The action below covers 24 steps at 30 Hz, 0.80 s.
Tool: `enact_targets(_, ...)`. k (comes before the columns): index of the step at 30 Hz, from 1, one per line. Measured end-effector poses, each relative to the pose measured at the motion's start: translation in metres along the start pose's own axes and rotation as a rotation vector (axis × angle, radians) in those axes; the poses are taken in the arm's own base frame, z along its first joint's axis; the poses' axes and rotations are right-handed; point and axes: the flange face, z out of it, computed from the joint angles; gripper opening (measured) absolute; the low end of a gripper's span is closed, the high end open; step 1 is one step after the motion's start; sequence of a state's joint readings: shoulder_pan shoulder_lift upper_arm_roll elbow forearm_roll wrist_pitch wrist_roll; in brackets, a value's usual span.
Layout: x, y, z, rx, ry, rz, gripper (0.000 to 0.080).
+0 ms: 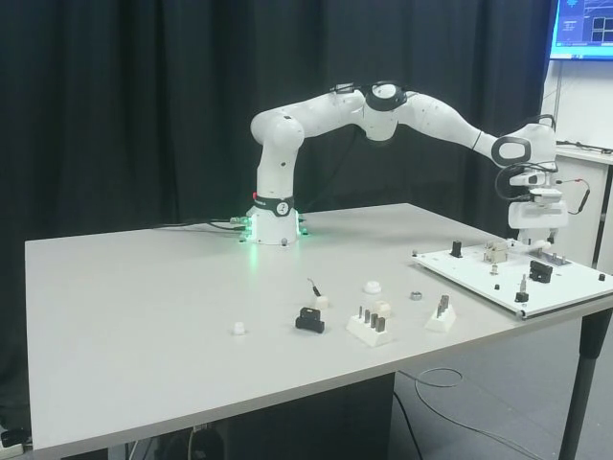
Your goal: Pick large gear.
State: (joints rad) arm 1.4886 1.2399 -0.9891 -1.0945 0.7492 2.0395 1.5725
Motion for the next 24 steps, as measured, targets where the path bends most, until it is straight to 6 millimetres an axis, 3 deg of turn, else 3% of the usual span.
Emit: enact_targets(24, 0.0062, 0.0015, 0.006, -0.004, 0.005, -0.005, 0.08)
